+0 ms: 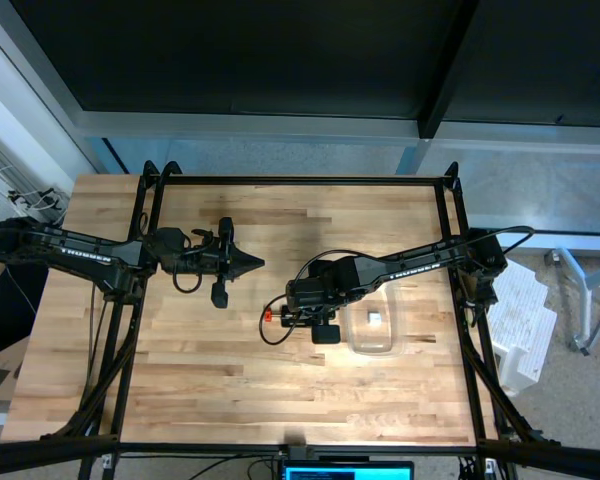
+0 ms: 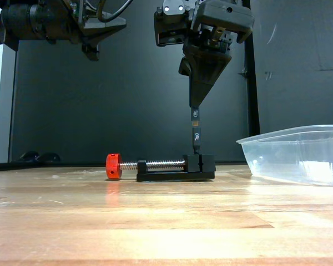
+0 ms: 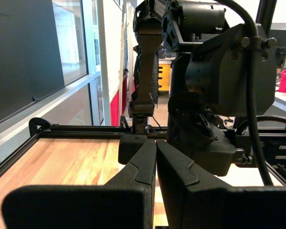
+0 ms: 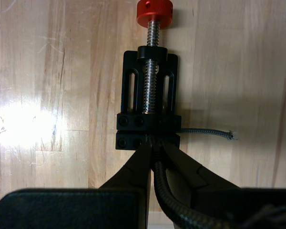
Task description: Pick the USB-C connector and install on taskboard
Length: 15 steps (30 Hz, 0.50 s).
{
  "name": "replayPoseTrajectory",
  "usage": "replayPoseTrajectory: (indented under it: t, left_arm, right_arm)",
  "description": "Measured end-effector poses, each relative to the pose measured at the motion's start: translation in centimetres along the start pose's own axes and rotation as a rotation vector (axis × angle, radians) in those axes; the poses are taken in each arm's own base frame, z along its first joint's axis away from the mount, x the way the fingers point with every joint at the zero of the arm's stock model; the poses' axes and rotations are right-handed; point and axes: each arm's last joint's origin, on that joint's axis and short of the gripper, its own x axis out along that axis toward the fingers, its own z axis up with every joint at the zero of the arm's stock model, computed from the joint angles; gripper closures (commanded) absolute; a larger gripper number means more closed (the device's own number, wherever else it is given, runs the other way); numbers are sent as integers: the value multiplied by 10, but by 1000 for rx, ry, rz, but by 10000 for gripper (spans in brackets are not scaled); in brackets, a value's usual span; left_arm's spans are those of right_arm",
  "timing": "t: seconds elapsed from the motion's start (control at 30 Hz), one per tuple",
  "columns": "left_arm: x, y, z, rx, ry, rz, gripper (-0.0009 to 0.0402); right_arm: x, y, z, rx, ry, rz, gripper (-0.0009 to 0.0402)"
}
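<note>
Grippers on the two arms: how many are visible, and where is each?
2. The left gripper hangs shut and empty above the table, left of centre. The right gripper stands directly over the taskboard, shut on the USB-C connector. None hidden.

Taskboard [image 2: 175, 168] left of tray [image 2: 277, 158], on table [image 2: 155, 221]

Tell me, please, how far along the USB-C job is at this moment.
Picked: the right gripper is shut on the USB-C connector, which stands upright. In hand: its lower end meets the taskboard at the block end; full seating cannot be judged. Remaining: press home, release, withdraw. The left gripper is parked, shut, away from the taskboard.
</note>
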Motion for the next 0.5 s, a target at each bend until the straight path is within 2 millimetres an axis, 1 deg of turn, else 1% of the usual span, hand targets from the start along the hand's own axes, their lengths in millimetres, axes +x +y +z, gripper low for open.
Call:
replayPoseTrajectory:
  t: [0.5]
  left_arm:
    - [0,0,0,0,0,0,393]
  right_arm:
    - [2,0,-2,-14,9,1,393]
